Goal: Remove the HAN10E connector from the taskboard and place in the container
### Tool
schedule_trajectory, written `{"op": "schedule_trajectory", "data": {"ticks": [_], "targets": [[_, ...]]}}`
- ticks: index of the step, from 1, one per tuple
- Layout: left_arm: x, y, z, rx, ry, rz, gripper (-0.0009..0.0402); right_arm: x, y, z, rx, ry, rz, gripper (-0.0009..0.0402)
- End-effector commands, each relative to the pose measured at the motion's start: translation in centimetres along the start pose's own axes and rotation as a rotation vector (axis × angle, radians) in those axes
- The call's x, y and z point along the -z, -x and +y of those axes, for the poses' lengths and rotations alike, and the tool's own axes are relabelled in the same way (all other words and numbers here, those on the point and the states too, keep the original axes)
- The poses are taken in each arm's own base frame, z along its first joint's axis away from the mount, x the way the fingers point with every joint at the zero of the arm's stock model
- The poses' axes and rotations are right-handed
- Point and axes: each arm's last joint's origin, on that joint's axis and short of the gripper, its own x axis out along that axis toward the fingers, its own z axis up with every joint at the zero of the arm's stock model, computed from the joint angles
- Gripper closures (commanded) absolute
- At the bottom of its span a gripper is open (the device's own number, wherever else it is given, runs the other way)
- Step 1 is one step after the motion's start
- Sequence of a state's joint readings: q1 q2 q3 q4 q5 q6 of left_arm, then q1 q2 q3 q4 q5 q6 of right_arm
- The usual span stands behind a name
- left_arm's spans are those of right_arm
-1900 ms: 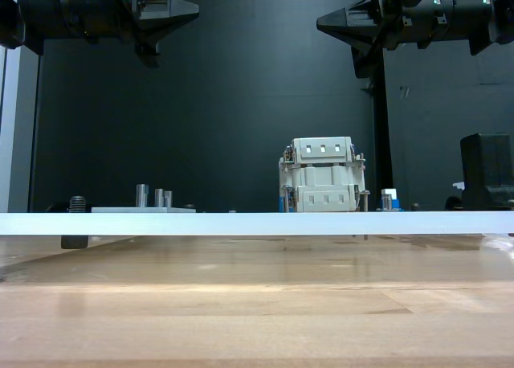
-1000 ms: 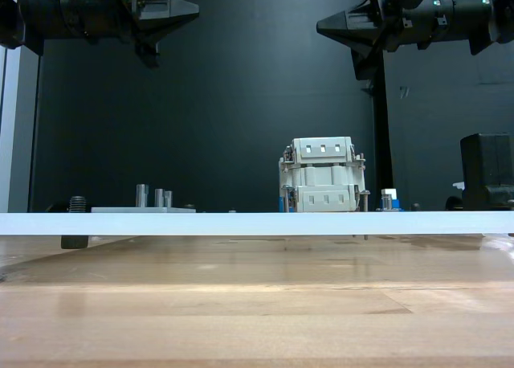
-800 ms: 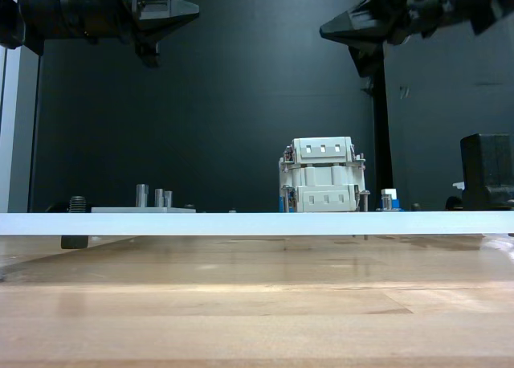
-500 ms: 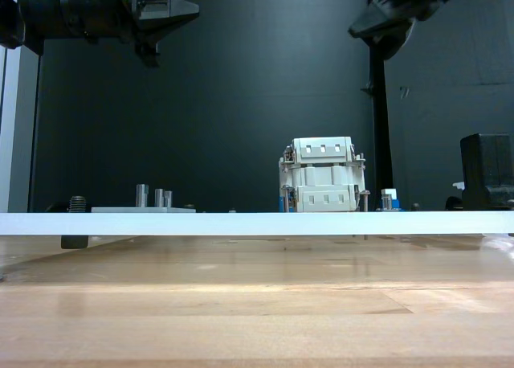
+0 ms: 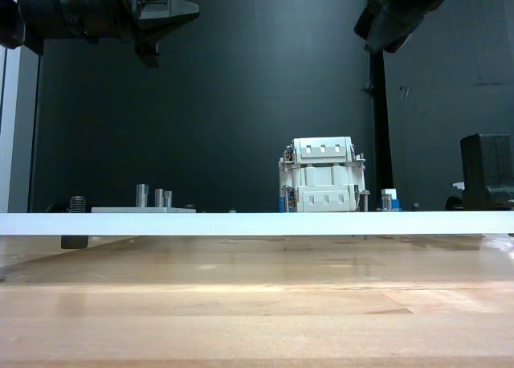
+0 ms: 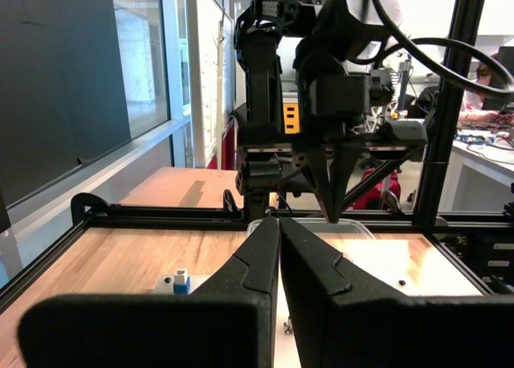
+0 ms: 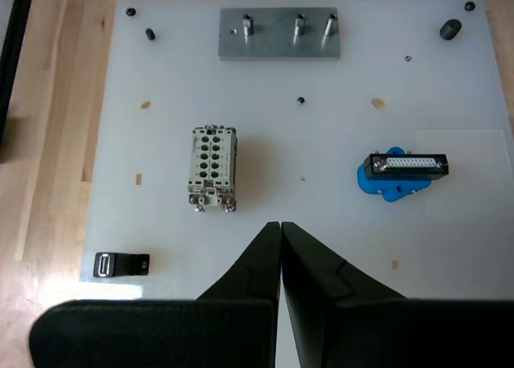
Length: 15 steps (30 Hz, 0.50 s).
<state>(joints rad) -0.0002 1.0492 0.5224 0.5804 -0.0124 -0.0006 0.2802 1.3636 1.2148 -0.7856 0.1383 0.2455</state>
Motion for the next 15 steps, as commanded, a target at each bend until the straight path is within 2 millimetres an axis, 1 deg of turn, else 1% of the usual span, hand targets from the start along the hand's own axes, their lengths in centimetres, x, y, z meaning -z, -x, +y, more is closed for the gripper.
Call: {"op": "schedule_trajectory", "data": {"ticks": [1, 6, 11, 15], "targets": [[0.0, 0.0, 0.0, 0.000, 0.000, 0.000, 0.0393, -0.5, -0.4, 0.3, -0.001, 0.004, 0.017, 0.0393], [0.0, 0.0, 0.0, 0.000, 0.000, 0.000, 0.0393, -1.6, -0.5, 0.6, 0.009, -0.022, 0.059, 0.0393], [0.0, 0.0, 0.0, 0.000, 0.000, 0.000, 0.0393, -3.8, -0.9, 1.3, 0.032, -0.024, 0.145, 0.0393], [0.0, 0.0, 0.0, 0.000, 0.000, 0.000, 0.0393, -5.7, -1.8, 2.0, 0.057, -0.020, 0.242, 0.0393]]}}
